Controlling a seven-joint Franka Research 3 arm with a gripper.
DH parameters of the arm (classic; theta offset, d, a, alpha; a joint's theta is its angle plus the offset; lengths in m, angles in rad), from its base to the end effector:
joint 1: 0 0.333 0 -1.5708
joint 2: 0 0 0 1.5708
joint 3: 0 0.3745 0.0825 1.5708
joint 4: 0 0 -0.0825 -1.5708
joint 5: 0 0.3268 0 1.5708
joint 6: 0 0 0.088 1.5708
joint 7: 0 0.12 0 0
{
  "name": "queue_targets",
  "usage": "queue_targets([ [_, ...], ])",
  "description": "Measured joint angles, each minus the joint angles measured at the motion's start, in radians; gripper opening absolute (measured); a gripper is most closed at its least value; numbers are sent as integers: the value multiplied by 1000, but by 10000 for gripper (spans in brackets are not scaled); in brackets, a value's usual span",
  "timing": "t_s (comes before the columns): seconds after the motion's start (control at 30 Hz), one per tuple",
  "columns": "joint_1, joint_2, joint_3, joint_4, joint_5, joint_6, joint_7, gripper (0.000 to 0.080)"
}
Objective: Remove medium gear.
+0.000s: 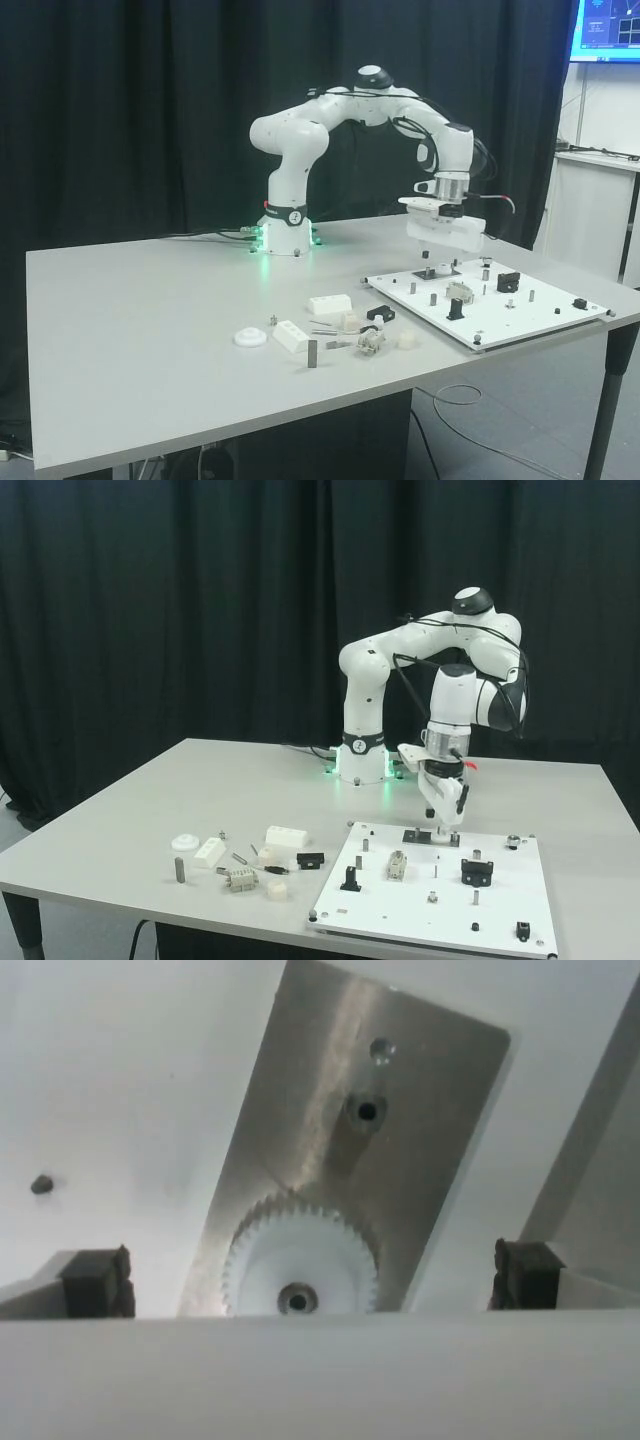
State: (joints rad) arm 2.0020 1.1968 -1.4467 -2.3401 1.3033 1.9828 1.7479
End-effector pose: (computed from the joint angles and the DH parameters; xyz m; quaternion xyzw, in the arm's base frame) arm 0.3411 0.3135 0.2517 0.5389 -0.8410 0.0480 0.0022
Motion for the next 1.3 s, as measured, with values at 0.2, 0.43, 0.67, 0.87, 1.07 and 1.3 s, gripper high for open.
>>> queue_targets([
  [0.2,-13,-2,17,5,27,0,-12,800],
  [0.43,-20,-2,34,12,41,0,-20,800],
  [0.67,-22,-2,46,20,45,0,-24,800],
  [0.87,-22,-2,50,24,45,0,-36,800],
  [1.07,-22,-2,50,24,44,-1,-55,699],
  [1.3,-32,-2,49,28,44,4,-56,512],
])
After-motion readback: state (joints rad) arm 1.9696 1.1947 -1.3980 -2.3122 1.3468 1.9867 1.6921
